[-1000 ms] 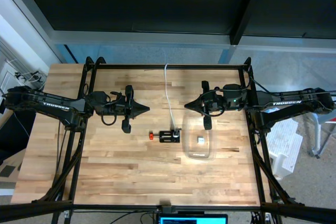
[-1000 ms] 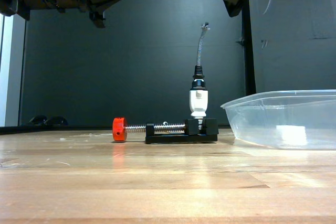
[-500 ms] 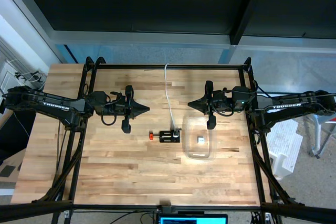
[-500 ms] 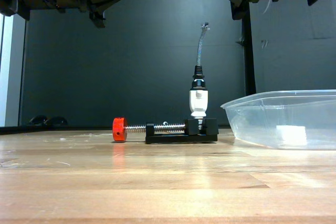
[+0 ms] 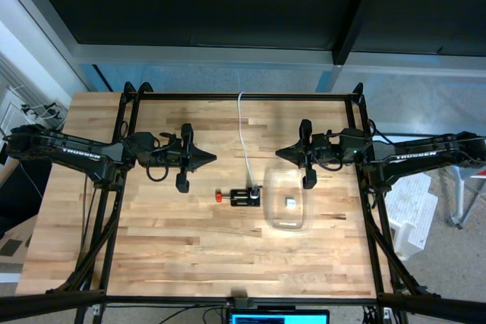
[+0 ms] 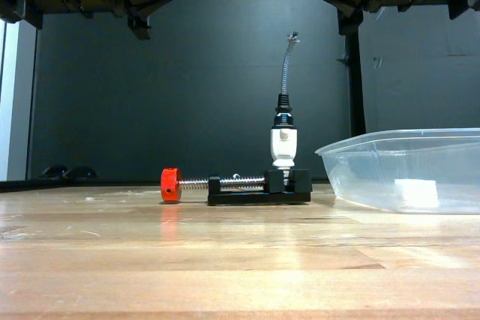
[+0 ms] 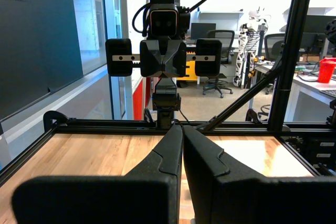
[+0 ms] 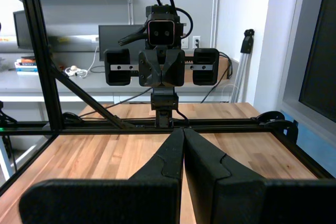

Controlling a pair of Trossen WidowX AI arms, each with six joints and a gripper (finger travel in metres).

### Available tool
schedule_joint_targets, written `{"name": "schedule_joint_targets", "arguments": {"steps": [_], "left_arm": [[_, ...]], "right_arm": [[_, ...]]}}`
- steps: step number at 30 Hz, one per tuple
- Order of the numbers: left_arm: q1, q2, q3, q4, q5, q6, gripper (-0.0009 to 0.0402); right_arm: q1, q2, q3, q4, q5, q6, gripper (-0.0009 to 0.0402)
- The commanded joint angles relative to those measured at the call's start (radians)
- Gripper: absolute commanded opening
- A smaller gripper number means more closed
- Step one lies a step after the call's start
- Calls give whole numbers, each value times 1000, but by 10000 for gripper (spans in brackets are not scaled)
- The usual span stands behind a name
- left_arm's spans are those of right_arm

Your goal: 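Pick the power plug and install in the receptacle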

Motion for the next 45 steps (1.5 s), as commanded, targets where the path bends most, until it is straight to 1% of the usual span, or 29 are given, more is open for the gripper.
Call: {"name": "schedule_joint_targets", "arguments": {"steps": [1, 45], "left_arm": [[0, 0, 0, 0, 0, 0, 0], [0, 0, 0, 0, 0, 0, 0]], "right_arm": [[0, 0, -12, 14, 1, 1, 0], [0, 1, -11, -10, 1, 0, 0]]}}
